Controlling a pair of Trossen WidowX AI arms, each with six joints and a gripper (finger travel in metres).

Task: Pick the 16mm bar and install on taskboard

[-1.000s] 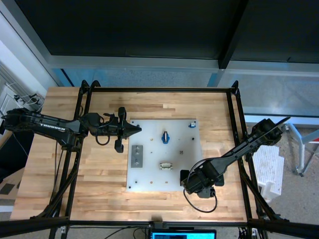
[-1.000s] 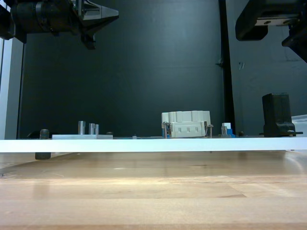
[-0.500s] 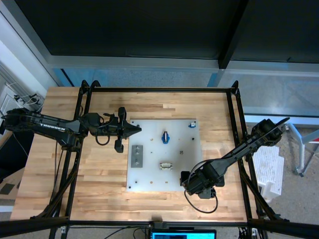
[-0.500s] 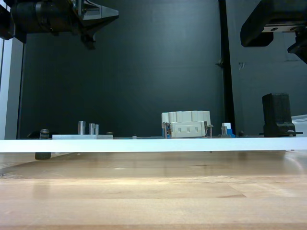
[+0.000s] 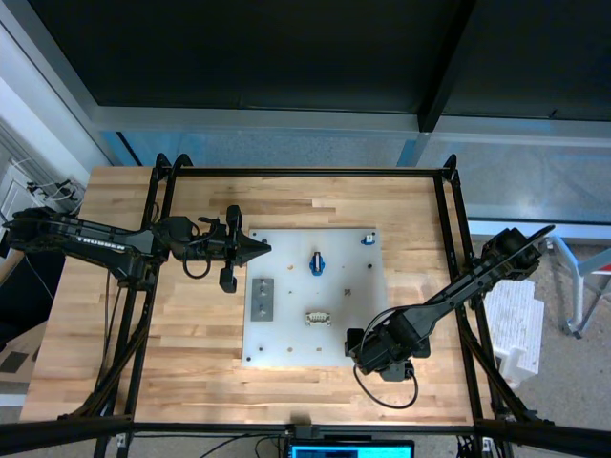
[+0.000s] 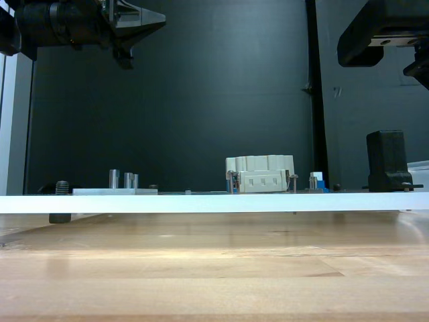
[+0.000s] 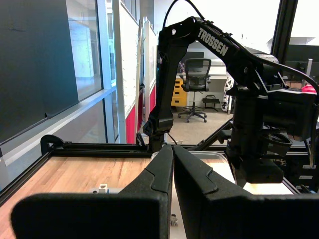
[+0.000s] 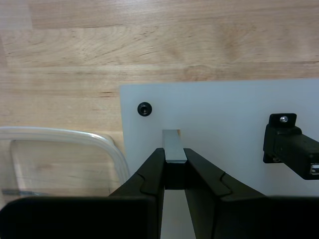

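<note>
Right pincer is closed on the bar; the bar's grey end protrudes past the tips. It is held above the board near a corner screw, beside the clear tray. Left pincer is fully closed and empty, raised over the board's far left edge.

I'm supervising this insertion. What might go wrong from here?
The right gripper pinches the 16mm bar only at its very tip above the near right corner of the taskboard, so it may slip or tilt. Carried toward the grey block, that arm may crowd the left gripper, hovering shut over the board's left edge.
</note>
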